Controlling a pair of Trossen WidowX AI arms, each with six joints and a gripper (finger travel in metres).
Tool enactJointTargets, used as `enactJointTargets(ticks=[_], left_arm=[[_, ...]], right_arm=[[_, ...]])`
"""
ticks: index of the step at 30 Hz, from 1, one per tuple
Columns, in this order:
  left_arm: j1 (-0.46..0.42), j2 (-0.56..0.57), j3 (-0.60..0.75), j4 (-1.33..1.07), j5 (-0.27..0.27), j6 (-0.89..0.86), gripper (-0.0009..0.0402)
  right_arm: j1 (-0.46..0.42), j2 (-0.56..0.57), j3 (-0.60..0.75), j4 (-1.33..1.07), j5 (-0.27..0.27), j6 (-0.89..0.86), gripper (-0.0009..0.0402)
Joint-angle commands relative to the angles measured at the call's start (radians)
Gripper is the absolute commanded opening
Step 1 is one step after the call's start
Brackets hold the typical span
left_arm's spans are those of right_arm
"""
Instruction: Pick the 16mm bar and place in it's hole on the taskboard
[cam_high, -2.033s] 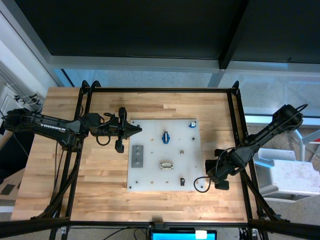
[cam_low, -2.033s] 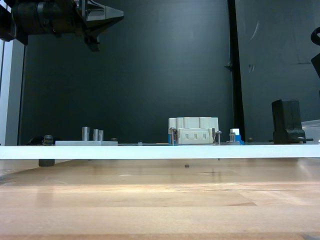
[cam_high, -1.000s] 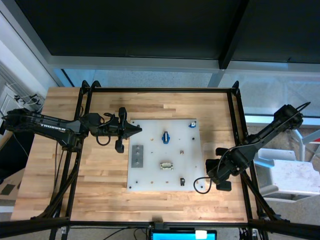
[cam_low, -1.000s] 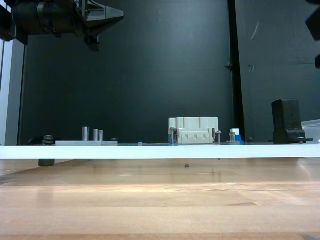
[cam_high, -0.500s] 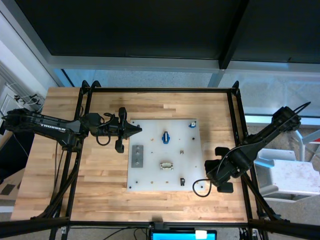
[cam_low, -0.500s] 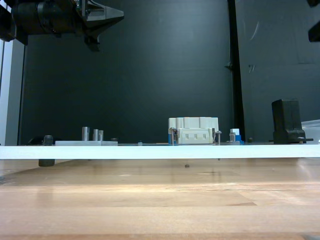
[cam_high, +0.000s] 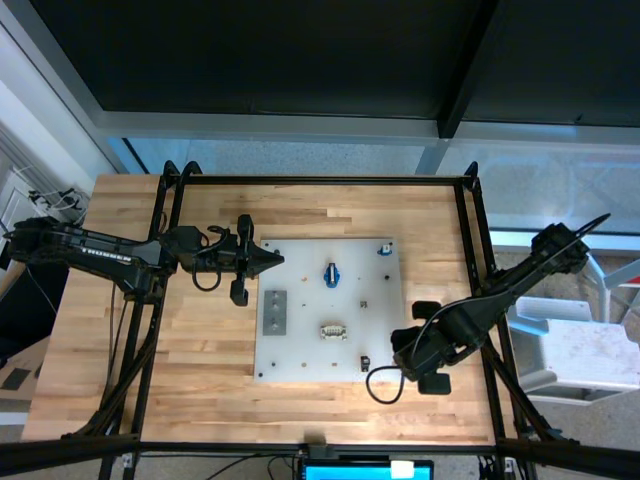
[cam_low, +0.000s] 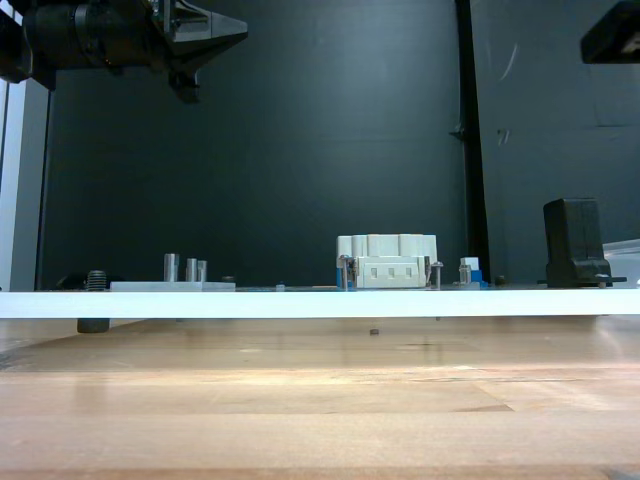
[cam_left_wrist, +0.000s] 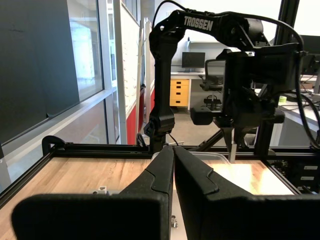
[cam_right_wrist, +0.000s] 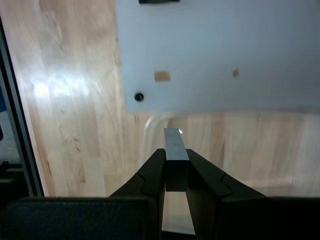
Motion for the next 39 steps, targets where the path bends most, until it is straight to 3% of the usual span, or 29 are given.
enactJointTargets(ticks=[1, 22, 31, 39], left_arm=[[0.000, 0.000, 0.000, 0.000, 0.000, 0.000, 0.0000], [0.000, 0.000, 0.000, 0.000, 0.000, 0.000, 0.0000], [0.000, 0.000, 0.000, 0.000, 0.000, 0.000, 0.0000], [0.000, 0.000, 0.000, 0.000, 0.000, 0.000, 0.0000]], right_arm=[[-0.009, 0.018, 0.010, 0.001, -0.001, -0.001, 0.0000], [-0.030, 0.047, 0.028, 0.008, -0.004, 0.002, 0.0000], [-0.087, 0.047, 0.028, 0.042, -0.044, -0.012, 0.0000], [-0.119, 0.047, 0.027, 0.043, -0.045, -0.019, 0.0000]])
